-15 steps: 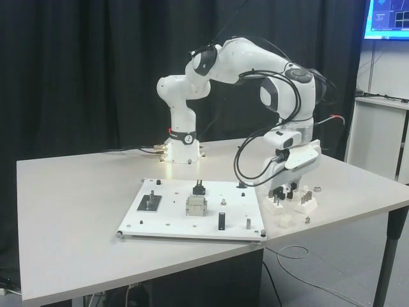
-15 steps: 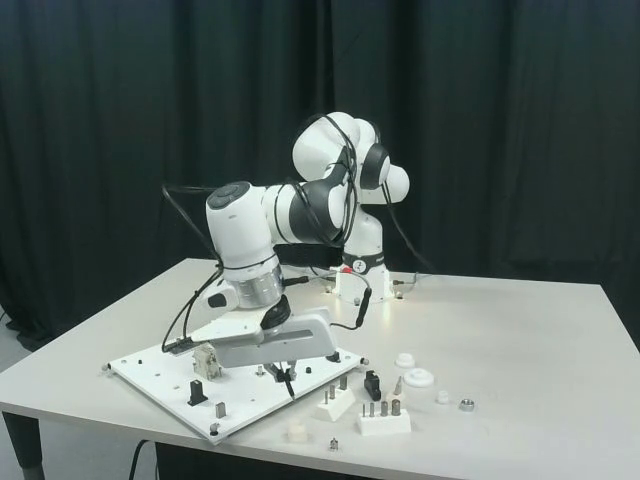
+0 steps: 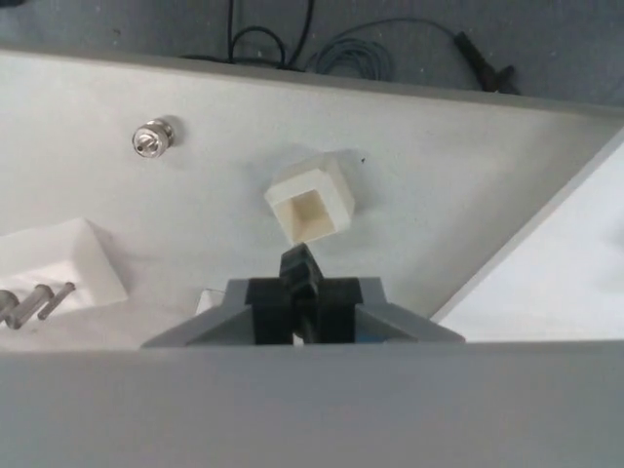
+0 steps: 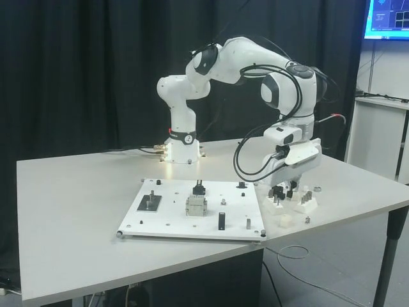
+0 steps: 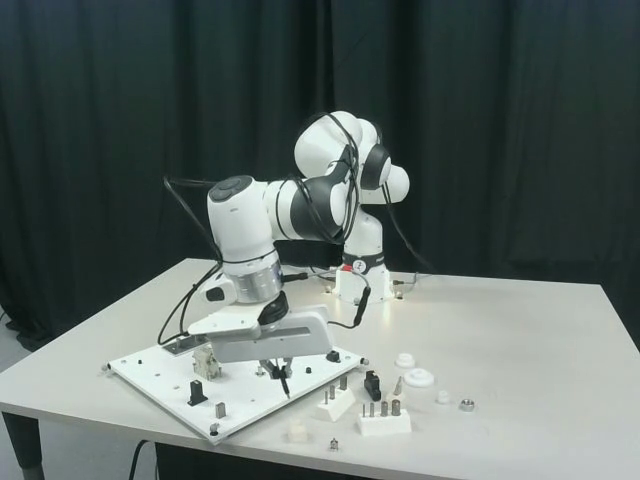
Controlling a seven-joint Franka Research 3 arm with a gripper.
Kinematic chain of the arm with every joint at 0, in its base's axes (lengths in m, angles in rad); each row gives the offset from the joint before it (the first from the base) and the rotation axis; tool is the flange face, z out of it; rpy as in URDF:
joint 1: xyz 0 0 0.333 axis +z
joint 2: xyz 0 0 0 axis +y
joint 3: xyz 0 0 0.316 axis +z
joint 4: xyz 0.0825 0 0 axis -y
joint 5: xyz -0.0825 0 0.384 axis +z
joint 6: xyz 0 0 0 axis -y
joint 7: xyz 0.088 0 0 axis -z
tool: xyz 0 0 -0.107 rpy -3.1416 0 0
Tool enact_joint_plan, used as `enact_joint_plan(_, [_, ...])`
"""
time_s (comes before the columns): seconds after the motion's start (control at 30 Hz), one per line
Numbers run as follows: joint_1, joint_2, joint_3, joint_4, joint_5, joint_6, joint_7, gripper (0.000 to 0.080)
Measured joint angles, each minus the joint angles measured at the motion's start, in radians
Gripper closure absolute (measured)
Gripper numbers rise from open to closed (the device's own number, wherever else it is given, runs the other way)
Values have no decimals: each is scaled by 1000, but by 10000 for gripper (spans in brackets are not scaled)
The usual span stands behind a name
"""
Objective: Insert USB.
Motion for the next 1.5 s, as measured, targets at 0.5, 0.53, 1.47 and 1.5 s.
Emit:
enact_joint_plan(0.5, [1,0,-6,11,0,4,0,751])
enact_joint_plan(0.53, [1,0,-7,12,0,5,0,751])
enact_joint_plan(1.47, [3,0,-85,26,-4,78,109,752])
enact_joint_plan(1.5, [3,0,-89,28,-4,81,122,752])
